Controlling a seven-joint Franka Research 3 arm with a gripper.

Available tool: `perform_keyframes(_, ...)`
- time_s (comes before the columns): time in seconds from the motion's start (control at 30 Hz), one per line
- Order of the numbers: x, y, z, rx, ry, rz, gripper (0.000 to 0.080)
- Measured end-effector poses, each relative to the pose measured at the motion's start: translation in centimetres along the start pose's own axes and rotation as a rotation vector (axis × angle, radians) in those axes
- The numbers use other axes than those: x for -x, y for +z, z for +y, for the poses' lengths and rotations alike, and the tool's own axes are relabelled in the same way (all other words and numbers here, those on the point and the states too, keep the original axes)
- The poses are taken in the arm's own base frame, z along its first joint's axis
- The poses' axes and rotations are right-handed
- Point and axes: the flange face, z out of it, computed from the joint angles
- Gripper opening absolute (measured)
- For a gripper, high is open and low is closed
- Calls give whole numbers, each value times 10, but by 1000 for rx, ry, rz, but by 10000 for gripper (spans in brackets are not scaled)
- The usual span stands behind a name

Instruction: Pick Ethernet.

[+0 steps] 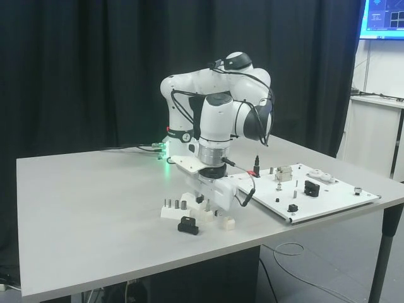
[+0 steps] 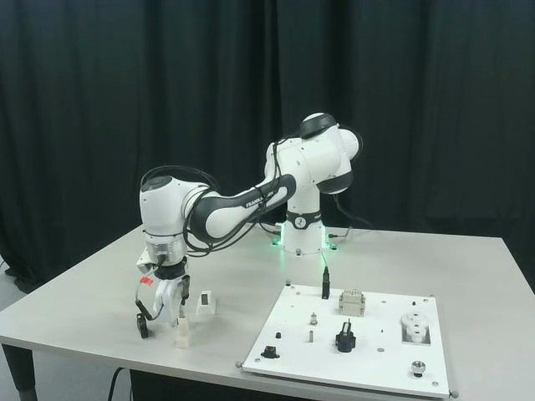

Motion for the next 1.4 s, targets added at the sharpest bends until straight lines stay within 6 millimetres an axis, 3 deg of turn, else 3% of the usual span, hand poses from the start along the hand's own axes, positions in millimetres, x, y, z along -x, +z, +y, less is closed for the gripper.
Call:
perform_keyframes(0.07,0,1,0,3,-2,4,800)
perform_keyframes(0.1,0,1,0,5,-5,7,709)
perform_keyframes(0.37,0,2,1,11,-19,19,709)
perform_keyframes(0.4,0,2,1,11,-19,19,374)
perform_keyframes(0.6,2,3,2,15,-35,18,374)
perform_keyframes(0.63,3,4,2,16,-38,18,146)
perform_keyframes(0.77,5,4,3,16,-47,17,146)
perform_keyframes(0.8,5,4,3,16,-49,18,77)
perform_keyframes(1.1,6,0,3,10,-58,18,77)
perform_keyframes(1.4,-3,-24,2,-2,-81,19,77)
